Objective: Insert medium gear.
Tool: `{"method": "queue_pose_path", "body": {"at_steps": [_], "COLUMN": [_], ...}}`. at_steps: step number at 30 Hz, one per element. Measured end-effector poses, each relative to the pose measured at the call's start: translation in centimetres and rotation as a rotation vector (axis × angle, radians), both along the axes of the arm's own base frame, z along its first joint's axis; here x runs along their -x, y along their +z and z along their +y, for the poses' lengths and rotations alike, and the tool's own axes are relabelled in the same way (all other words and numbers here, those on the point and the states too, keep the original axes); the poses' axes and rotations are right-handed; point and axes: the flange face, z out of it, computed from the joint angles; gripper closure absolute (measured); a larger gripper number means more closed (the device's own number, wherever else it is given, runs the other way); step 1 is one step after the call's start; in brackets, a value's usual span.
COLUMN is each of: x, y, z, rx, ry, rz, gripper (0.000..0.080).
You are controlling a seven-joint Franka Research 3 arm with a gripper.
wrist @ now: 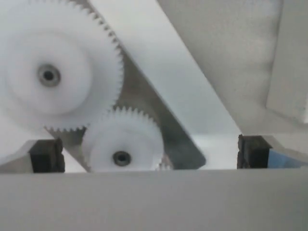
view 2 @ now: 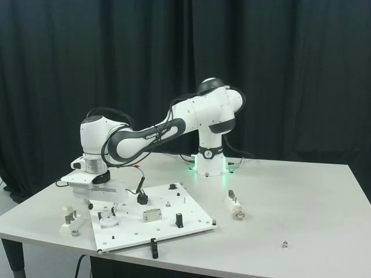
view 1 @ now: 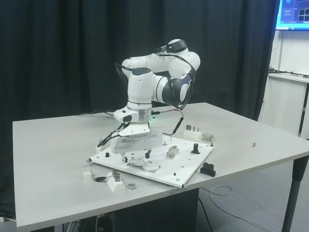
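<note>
The gripper (wrist: 149,154) hangs low over the white board (view 1: 193,162), fingers (wrist: 45,155) spread apart, holding nothing. The middle gear (wrist: 122,142) lies flat on the board, partly cut off, teeth meeting the big gear (wrist: 53,67).

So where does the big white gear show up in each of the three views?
Wrist view: the large gear fills the upper left, its teeth meeting a smaller gear.
First room view: white gears sit on the white board under the hand; which is the large one cannot be told.
Second room view: gears lie below the hand.
Shared landmark: the white board.
</note>
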Motion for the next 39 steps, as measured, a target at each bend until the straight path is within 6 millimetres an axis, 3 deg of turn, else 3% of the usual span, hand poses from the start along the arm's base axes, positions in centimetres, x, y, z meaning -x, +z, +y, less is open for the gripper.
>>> {"method": "queue_pose_path", "body": {"at_steps": [10, 11, 16, 17, 22, 23, 39], "x": [0.3, 0.3, 0.3, 0.3, 0.2, 0.2, 0.2], "y": [-0.7, -0.8, -1.1, -1.2, -1.2, -1.2, -1.3], "z": [0.6, 0.7, 0.8, 0.9, 1.3, 1.3, 1.3], "rx": [-0.005, -0.004, -0.001, -0.003, -0.001, 0.000, 0.001], "ry": [-0.018, -0.019, -0.026, -0.027, -0.031, -0.032, -0.034], "rz": [0.009, 0.010, 0.009, 0.009, 0.012, 0.012, 0.012], "gripper": [0.0003, 0.0124, 0.0124, 0.0304, 0.0304, 0.0415, 0.0414]}}
